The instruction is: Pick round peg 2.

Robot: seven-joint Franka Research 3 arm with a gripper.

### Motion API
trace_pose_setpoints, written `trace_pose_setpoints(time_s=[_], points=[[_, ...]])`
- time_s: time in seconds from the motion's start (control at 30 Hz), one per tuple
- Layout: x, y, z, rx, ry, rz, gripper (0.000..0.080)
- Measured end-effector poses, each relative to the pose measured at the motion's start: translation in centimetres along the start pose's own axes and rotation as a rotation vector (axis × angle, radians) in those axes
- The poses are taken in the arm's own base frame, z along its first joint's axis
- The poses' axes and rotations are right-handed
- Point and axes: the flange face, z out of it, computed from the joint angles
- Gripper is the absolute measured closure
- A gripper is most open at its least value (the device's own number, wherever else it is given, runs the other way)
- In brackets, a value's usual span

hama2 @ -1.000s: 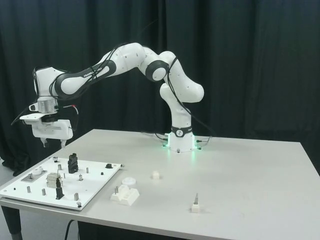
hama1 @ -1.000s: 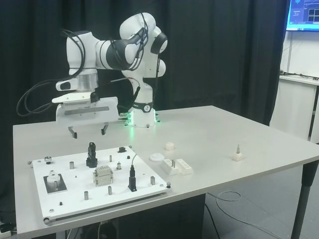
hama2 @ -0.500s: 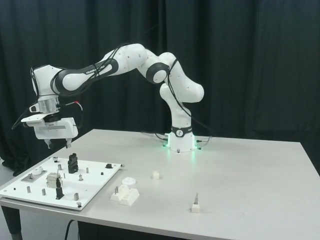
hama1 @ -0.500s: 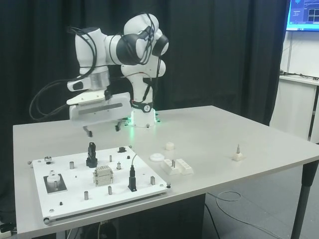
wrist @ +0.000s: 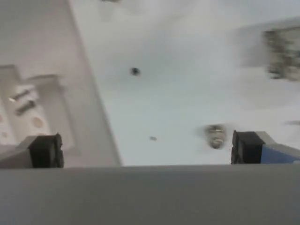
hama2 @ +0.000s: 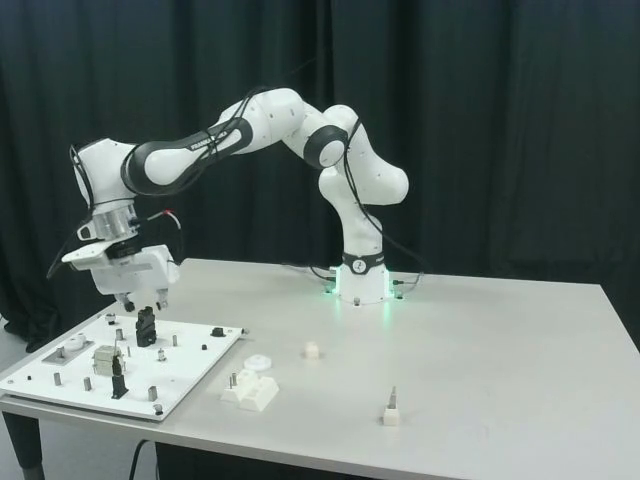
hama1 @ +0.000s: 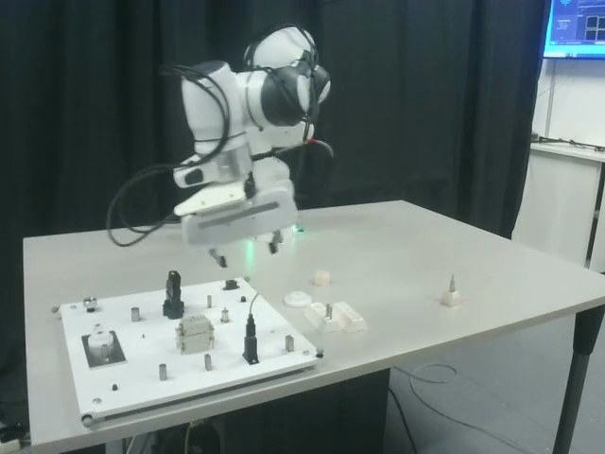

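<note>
My gripper hangs open and empty above the far right corner of the white board. Seen from the second room camera, the gripper is just over a black connector. Several small grey round pegs stand upright on the board, one of them at its right edge. I cannot tell which one is round peg 2. In the wrist view the gripper spans the white board, with one small grey peg close to a black fingertip.
A white block holding an upright grey peg lies right of the board, with a white disc and a small white cube behind it. A thin peg on a white base stands further right. Black connectors rise from the board.
The arm has swung the gripper to the right along the board's far edge, from the far left side to the far right corner, and a little lower. The fingers stayed open.
</note>
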Motion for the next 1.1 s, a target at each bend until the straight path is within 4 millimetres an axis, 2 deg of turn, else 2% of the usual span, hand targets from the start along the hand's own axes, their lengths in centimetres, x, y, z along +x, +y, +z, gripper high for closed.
trace_pose_setpoints(time_s=[0.3, 0.6, 0.8, 1.1], points=[[-3.0, -5.0, 2.5, -0.018, -0.039, -0.008, 0.0003], [-6.2, -8.8, 5.1, -0.063, -0.073, -0.092, 0.0003], [-8.0, -10.3, 7.0, -0.124, -0.081, -0.13, 0.0003], [-10.1, -11.2, 10.8, -0.188, -0.08, -0.162, 0.0003]])
